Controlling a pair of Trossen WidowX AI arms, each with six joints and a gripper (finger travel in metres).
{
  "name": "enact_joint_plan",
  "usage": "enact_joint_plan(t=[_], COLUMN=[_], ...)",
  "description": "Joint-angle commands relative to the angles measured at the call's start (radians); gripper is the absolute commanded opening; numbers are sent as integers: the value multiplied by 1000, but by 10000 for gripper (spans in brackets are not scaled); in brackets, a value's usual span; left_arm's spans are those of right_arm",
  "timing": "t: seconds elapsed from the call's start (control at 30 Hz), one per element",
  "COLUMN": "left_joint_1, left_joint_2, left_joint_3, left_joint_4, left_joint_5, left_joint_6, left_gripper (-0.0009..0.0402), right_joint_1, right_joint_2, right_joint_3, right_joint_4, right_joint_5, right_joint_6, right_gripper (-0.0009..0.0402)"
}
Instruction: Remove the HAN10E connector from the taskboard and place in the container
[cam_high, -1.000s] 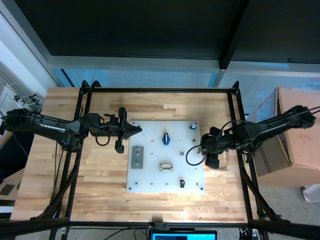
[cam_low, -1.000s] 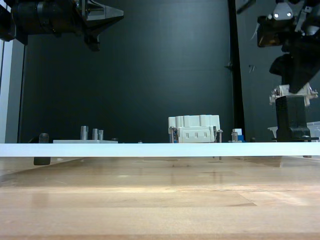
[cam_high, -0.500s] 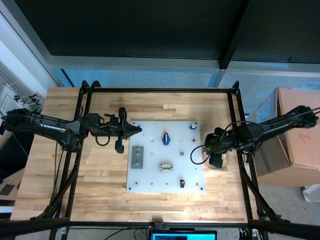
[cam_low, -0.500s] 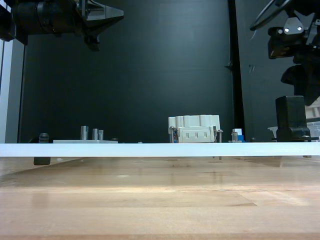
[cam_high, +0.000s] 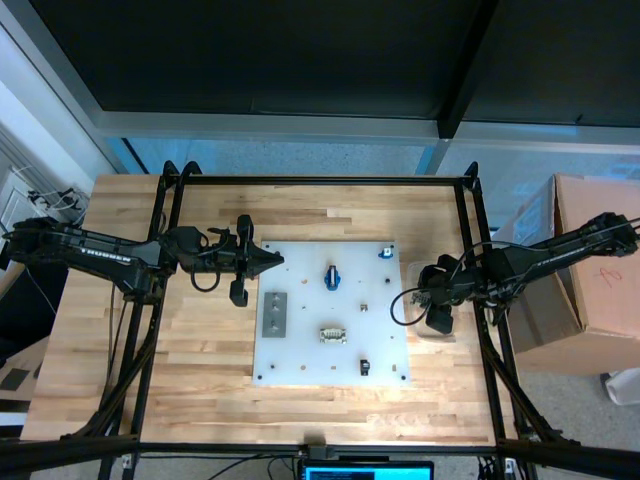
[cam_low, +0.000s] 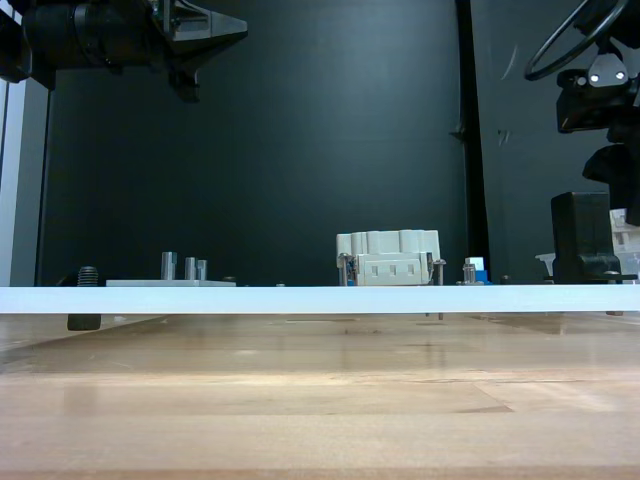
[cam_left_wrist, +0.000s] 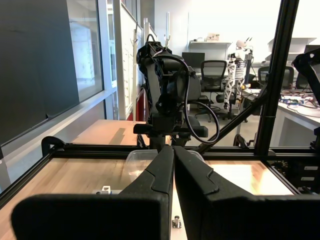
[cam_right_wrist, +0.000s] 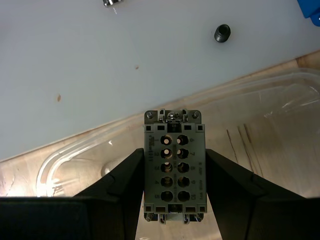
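As left gripper (cam_high: 273, 258) hovers, right gripper's (cam_right_wrist: 173, 159) jaws flank HAN10E connector (cam_right_wrist: 173, 172).

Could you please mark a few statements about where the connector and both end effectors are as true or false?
1. The right end effector grips the HAN10E connector. True.
2. The connector sits in its seat on the taskboard. False: it is held above the clear container.
3. The left end effector is open. False: it is shut, empty, above the taskboard's left edge.
4. A blue part stands on the taskboard. True.
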Motion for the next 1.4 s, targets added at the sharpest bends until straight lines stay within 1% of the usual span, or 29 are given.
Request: enact_joint_plan(t=[0.03,0.4,0.5,1.07,1.3,1.37,1.4], left_joint_1=[0,0,0,0,0,0,0], left_joint_2=[0,0,0,0,0,0,0], left_joint_3=[0,0,0,0,0,0,0], left_joint_4=[0,0,0,0,0,0,0], left_joint_5=[0,0,0,0,0,0,0], left_joint_6=[0,0,0,0,0,0,0], left_gripper=[0,0,0,0,0,0,0], right_joint_1=[1,3,4,4,4,4,4], right_joint_2=[-1,-1,-1,-1,-1,-1,-1], right_joint_3=[0,0,0,0,-26,-53,-68], right_joint_4=[-16,-67,-75,-87,-86,-85,-84], right_joint_5=[1,5,28,29,23,10,-6], right_joint_6=[-2,-6,-6,-3,37,72,90], right_gripper=[14,14,14,14,14,14,14])
